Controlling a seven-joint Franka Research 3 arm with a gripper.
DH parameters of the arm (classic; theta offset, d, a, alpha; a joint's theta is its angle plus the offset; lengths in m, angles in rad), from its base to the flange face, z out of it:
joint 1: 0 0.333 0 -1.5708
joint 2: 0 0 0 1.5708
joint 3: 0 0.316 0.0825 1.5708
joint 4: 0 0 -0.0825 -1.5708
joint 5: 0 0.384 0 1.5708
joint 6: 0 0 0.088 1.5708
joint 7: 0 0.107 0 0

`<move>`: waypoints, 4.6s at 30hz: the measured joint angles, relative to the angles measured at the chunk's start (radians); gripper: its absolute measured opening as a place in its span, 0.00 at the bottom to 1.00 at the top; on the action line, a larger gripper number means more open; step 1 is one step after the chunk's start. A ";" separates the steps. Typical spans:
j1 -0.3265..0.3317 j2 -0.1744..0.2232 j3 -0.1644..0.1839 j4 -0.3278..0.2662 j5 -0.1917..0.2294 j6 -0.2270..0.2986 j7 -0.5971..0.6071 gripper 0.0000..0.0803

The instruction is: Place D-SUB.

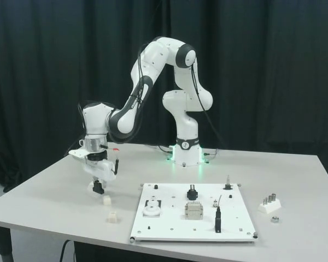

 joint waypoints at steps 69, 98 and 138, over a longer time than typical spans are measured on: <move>0.023 -0.072 -0.046 0.009 -0.059 -0.042 -0.973 0.48; 0.019 -0.002 -0.047 0.042 -0.118 -0.005 -1.576 0.48; -0.010 0.082 0.009 0.065 -0.055 0.018 -1.604 0.48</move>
